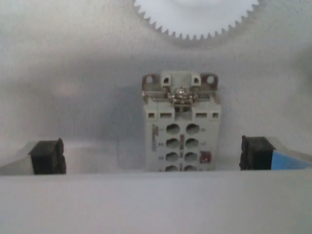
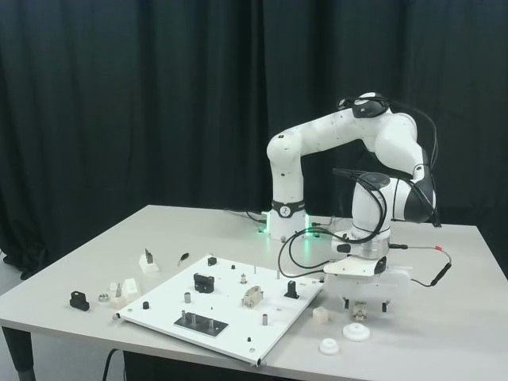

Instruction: Pick waterproof.

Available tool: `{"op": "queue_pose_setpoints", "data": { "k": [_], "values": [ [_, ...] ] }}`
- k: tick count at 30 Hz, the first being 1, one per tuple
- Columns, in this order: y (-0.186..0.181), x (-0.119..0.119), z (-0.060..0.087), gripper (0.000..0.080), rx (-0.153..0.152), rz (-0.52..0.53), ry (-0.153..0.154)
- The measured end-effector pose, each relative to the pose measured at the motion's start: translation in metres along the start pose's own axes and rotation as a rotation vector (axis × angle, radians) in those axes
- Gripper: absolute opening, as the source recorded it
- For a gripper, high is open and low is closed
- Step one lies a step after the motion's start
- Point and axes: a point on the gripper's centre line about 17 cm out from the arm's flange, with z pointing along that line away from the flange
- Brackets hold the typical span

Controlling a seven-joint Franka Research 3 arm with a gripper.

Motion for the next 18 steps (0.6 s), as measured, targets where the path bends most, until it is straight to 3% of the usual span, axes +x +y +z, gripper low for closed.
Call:
{"op": "queue_pose_setpoints", "data": {
  "k": [9, 10, 14, 15, 18],
  "values": [
    [0.0000, -0.0006, 0.0077, 0.0800, 0.003, 0.003, -0.005],
    [0.0003, -0.0006, 0.0081, 0.0695, 0.004, 0.003, -0.005],
    [0.0027, 0.0000, 0.0094, 0.0695, 0.003, 0.007, -0.007],
    [0.0034, 0.0002, 0.0096, 0.0530, 0.002, 0.008, -0.007],
    [0.0054, 0.0011, 0.0099, 0.0530, 0.001, 0.011, -0.007]
  ]
}}
